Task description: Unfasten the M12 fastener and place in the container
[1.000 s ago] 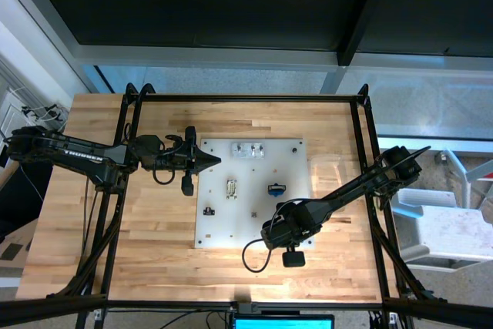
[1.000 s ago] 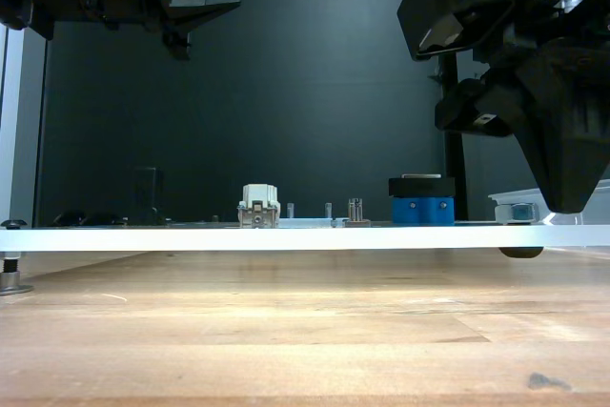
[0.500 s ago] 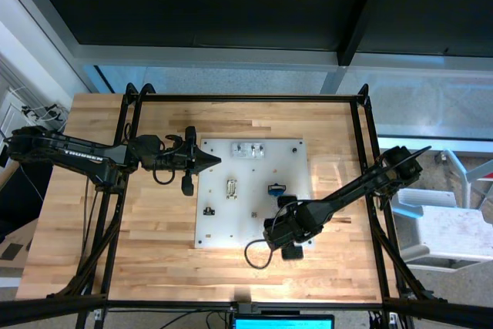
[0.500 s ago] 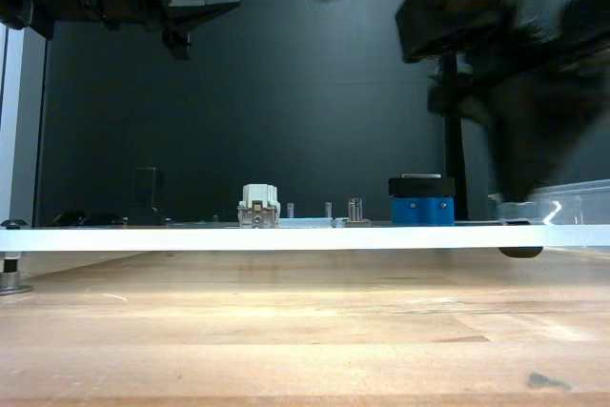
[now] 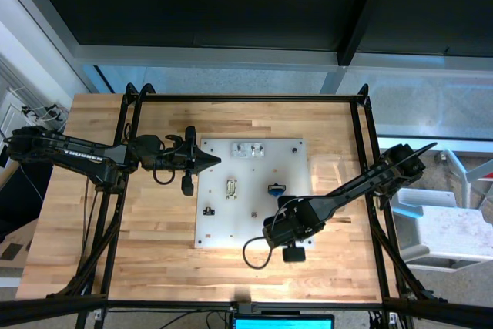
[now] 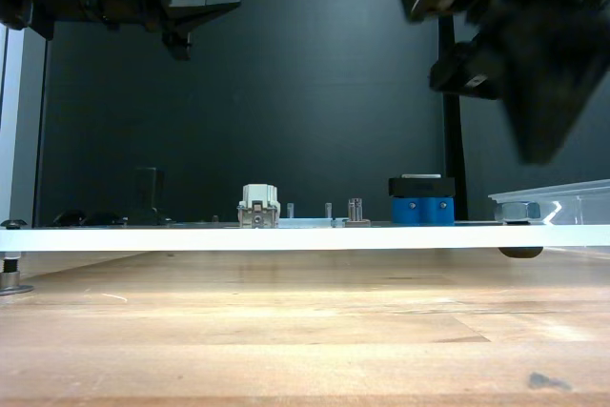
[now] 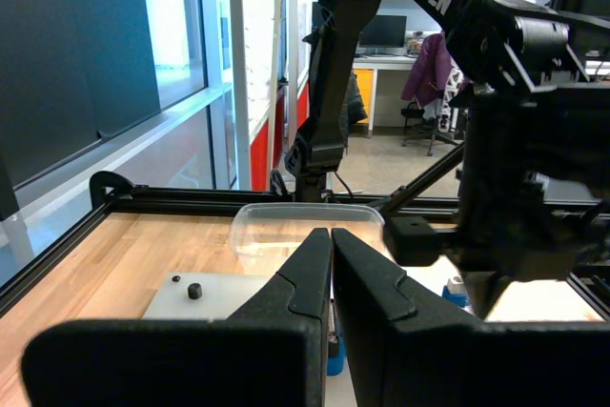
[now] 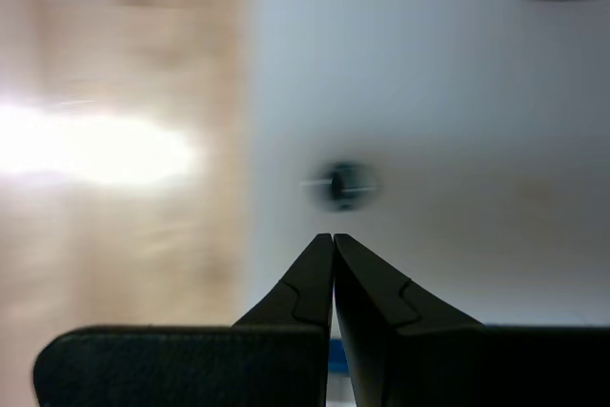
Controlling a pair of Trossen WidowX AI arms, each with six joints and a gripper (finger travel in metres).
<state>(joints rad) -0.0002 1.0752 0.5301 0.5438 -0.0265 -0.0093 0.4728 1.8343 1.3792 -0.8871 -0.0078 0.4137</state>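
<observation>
Right gripper (image 8: 333,235) has risen off the nut (image 8: 345,183), fingers pressed together, empty. Nut sits on its stud on the board (image 8: 457,92), outside the tub (image 6: 572,199). Small, hard, probably slick: pinch its flats. Left gripper (image 7: 331,232) closed, empty, parked by the board's left edge.

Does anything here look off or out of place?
The right tool hangs shut and empty over the nut, which sits on its stud rather than in the container. The left tool is parked, shut, by the board's far left.
</observation>
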